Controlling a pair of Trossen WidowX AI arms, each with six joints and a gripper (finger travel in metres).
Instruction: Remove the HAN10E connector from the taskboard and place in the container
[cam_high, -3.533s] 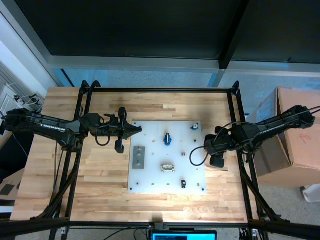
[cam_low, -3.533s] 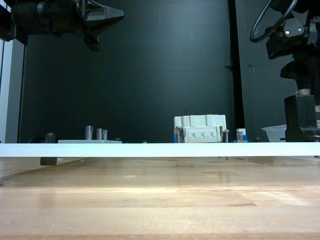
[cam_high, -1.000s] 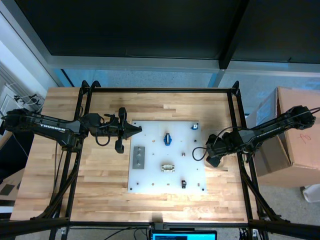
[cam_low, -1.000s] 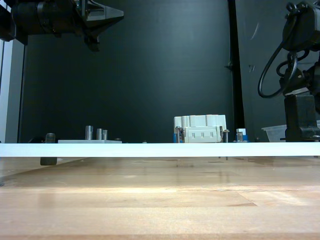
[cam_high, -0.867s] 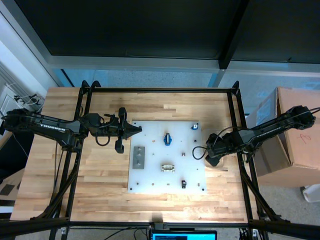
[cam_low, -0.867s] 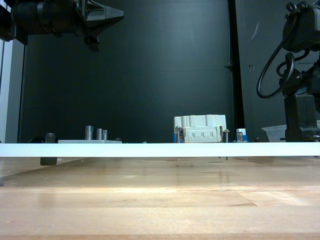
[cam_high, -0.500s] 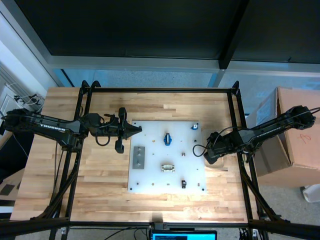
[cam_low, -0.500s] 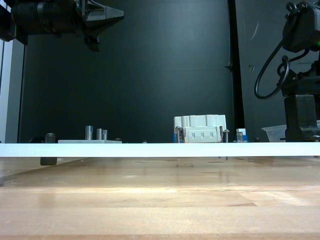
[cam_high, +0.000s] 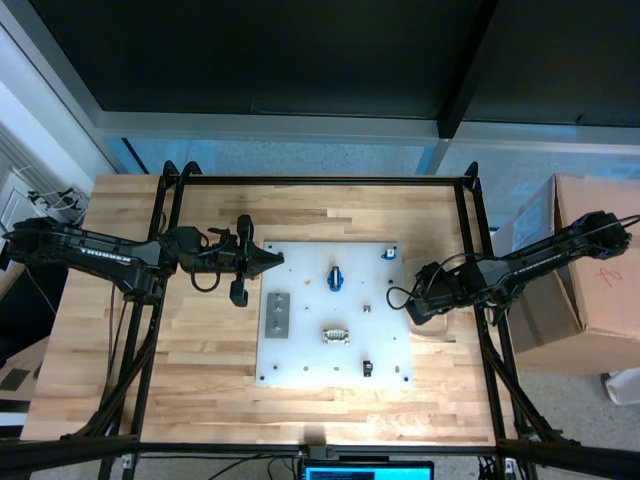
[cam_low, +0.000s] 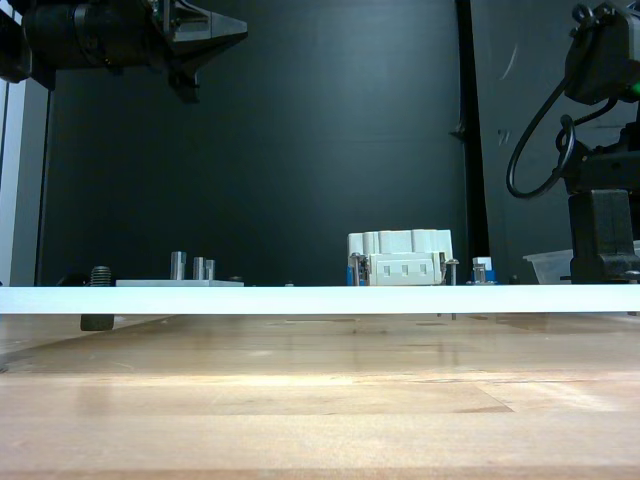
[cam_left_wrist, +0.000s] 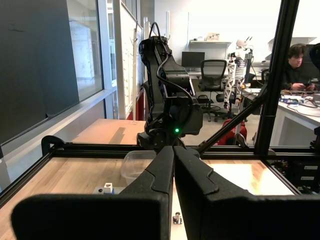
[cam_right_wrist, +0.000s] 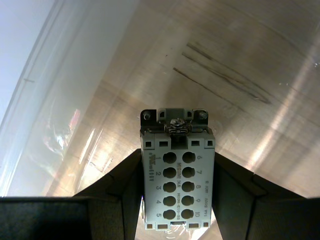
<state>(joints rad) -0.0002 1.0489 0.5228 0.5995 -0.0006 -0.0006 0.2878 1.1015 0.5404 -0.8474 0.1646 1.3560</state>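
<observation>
One HAN10E connector (cam_right_wrist: 177, 175) gripped in right hand (cam_right_wrist: 177, 161) over container (cam_right_wrist: 60, 92), left hand (cam_left_wrist: 173, 150) closed above board's (cam_high: 300, 350) edge

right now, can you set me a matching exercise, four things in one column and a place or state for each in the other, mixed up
1 HAN10E connector
2 left gripper
3 right gripper
4 container

a clear, beside the taskboard's right edge
b shut, empty, above the taskboard's far-left corner
c held, clear of its seat
d shut over the container

Pairs: 1-c, 2-b, 3-d, 4-a
</observation>
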